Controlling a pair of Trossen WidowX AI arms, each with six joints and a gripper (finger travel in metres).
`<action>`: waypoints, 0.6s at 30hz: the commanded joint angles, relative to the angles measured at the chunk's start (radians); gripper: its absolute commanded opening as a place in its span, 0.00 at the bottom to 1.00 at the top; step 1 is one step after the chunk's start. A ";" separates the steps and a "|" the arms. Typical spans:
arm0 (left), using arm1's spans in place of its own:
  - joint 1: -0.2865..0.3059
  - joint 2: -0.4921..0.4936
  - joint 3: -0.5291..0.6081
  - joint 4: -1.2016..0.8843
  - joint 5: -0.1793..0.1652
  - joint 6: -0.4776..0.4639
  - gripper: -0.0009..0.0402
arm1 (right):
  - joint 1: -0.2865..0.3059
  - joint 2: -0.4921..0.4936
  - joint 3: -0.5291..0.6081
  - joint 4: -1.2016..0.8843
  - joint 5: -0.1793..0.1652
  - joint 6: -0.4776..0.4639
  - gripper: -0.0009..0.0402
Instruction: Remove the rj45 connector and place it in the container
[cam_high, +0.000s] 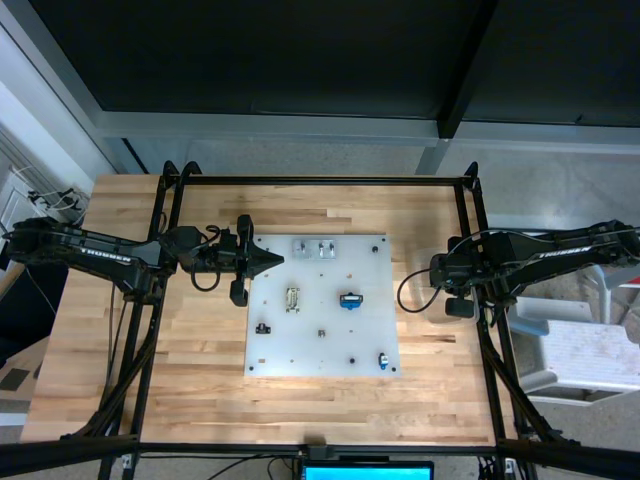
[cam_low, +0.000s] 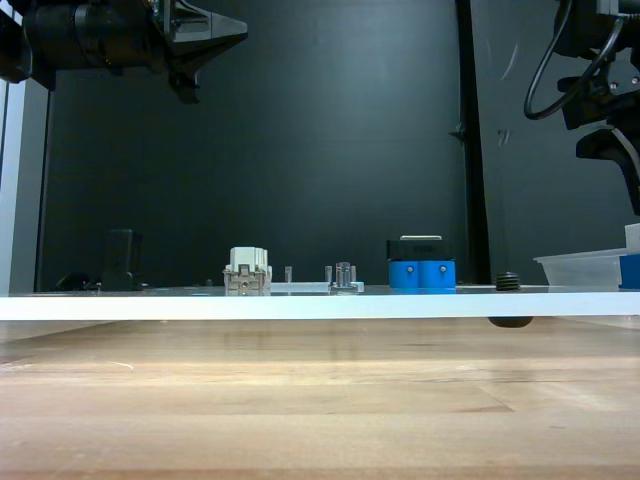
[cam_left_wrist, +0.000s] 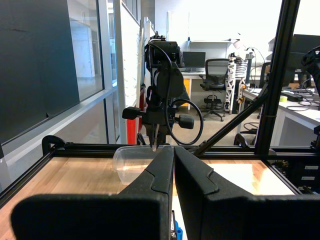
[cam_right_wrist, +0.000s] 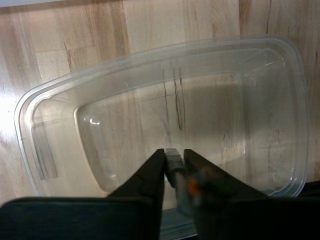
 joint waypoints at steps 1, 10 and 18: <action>0.000 0.000 0.000 0.000 0.000 0.000 0.02 | 0.000 0.002 0.000 0.000 0.001 0.001 0.28; 0.000 0.000 0.000 0.000 0.000 0.000 0.02 | 0.000 0.002 0.000 0.000 0.002 0.013 0.49; 0.000 0.000 0.000 0.000 0.000 0.000 0.02 | 0.000 0.002 -0.001 0.000 0.010 0.023 0.57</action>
